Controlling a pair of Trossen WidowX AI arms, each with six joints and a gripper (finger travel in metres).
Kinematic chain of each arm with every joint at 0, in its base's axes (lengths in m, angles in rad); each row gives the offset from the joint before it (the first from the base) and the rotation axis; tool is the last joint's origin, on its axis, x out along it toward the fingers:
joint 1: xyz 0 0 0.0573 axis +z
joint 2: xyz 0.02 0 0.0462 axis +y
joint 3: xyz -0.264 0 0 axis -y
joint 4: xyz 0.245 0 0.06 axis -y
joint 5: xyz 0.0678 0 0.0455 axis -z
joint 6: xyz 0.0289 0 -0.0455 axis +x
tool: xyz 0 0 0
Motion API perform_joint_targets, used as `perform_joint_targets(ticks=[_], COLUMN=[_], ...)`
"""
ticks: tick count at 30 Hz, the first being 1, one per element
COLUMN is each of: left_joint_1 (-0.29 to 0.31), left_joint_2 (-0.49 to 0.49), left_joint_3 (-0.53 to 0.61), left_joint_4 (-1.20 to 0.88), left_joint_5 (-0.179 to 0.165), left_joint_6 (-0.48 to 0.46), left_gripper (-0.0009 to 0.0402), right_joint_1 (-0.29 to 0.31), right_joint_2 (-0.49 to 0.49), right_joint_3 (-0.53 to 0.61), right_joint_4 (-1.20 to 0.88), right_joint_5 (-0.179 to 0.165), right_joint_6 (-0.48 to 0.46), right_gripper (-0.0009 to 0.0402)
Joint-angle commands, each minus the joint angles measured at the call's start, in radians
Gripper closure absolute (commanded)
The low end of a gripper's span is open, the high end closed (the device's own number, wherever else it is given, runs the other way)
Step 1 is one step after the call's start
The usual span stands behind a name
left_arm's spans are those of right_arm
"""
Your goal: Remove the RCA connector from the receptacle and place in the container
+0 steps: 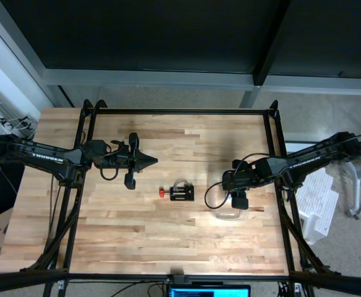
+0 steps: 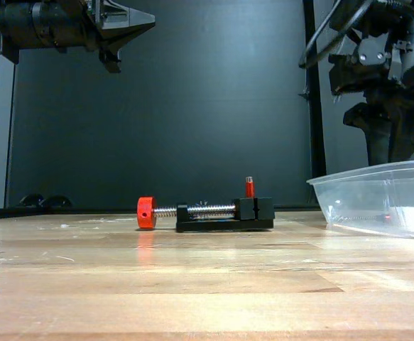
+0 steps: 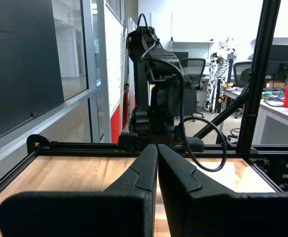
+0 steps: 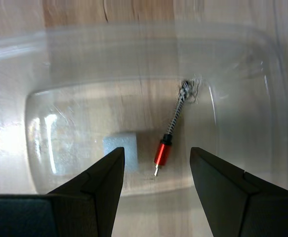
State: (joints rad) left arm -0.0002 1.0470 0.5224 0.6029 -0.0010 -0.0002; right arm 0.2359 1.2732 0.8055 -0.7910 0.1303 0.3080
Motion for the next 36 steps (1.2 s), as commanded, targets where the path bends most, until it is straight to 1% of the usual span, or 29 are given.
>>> perform_joint_targets(ticks=[1,3,5,9,12,16,17,19,20,23,25,27,28,31,32,33,35,36], left_joint_1=[0.0,0.0,0.0,0.0,0.0,0.0,0.0,0.0,0.0,0.0,0.0,0.0,0.0,0.0,0.0,0.0,0.0,0.0], left_joint_2=[0.0,0.0,0.0,0.0,0.0,0.0,0.0,0.0,0.0,0.0,0.0,0.0,0.0,0.0,0.0,0.0,0.0,0.0], left_joint_3=[0.0,0.0,0.0,0.0,0.0,0.0,0.0,0.0,0.0,0.0,0.0,0.0,0.0,0.0,0.0,0.0,0.0,0.0], left_joint_4=[0.0,0.0,0.0,0.0,0.0,0.0,0.0,0.0,0.0,0.0,0.0,0.0,0.0,0.0,0.0,0.0,0.0,0.0], left_joint_5=[0.0,0.0,0.0,0.0,0.0,0.0,0.0,0.0,0.0,0.0,0.0,0.0,0.0,0.0,0.0,0.0,0.0,0.0], left_joint_6=[0.0,0.0,0.0,0.0,0.0,0.0,0.0,0.0,0.0,0.0,0.0,0.0,0.0,0.0,0.0,0.0,0.0,0.0], left_gripper=[0.0393,0.0393,0.0393,0.0393,0.0393,0.0393,0.0393,0.0393,0.0393,0.0393,0.0393,0.0393,0.0393,0.0393,0.0393,0.0393,0.0393,0.0393], right_joint_1=[0.0,0.0,-0.001,-0.017,-0.055,-0.108,-0.116,-0.13,-0.14,-0.177,-0.188,-0.193,-0.193,-0.197,-0.202,-0.21,-0.226,-0.226], right_joint_2=[0.0,0.0,-0.002,-0.009,-0.01,-0.012,-0.018,-0.033,-0.043,-0.072,-0.091,-0.107,-0.11,-0.115,-0.116,-0.116,-0.116,-0.116], right_joint_3=[0.036,0.057,0.083,0.14,0.179,0.205,0.204,0.188,0.176,0.138,0.109,0.086,0.08,0.059,0.046,0.031,0.005,-0.005], right_joint_4=[-0.01,-0.009,-0.003,0.06,0.145,0.281,0.319,0.41,0.457,0.6,0.706,0.797,0.827,0.909,0.944,0.984,1.05,1.069], right_joint_5=[0.001,0.003,0.012,0.035,0.034,0.034,0.031,0.03,0.022,-0.052,-0.062,-0.064,-0.071,-0.072,-0.083,-0.103,-0.13,-0.131], right_joint_6=[-0.012,-0.032,-0.067,-0.159,-0.211,-0.227,-0.246,-0.274,-0.281,-0.311,-0.323,-0.331,-0.343,-0.362,-0.366,-0.36,-0.34,-0.341], right_gripper=[0.0216,0.0226,0.0243,0.0292,0.0334,0.039,0.0397,0.0388,0.0388,0.0394,0.0393,0.0394,0.0393,0.0393,0.0393,0.0393,0.0393,0.0393])
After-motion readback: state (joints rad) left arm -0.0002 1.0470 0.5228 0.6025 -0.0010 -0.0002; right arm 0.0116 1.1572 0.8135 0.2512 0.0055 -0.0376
